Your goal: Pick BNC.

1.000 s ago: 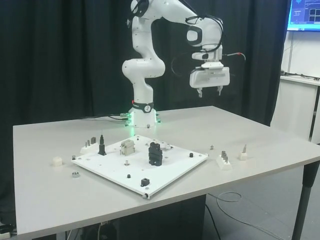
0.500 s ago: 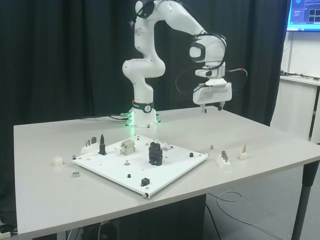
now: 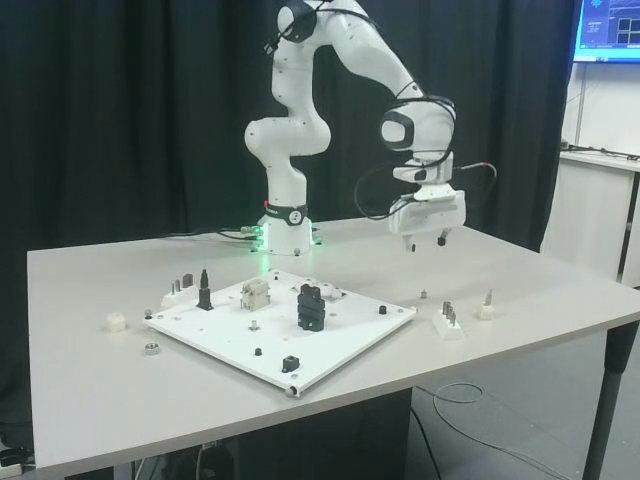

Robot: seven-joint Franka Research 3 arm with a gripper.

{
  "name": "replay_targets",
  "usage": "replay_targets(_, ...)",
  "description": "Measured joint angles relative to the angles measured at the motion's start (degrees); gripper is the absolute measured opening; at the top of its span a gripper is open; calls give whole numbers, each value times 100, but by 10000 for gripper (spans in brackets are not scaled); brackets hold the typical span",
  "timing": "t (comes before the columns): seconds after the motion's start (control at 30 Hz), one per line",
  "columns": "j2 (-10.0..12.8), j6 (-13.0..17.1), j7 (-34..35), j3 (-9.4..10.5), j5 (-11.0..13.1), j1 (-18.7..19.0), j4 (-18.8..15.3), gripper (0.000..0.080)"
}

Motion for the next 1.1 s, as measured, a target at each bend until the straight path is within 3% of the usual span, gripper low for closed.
replay_targets(0.47,576,595,95,-1,-211,0,1,800)
replay_targets(1.1,1163,1186,243,-58,-479,0,23,800)
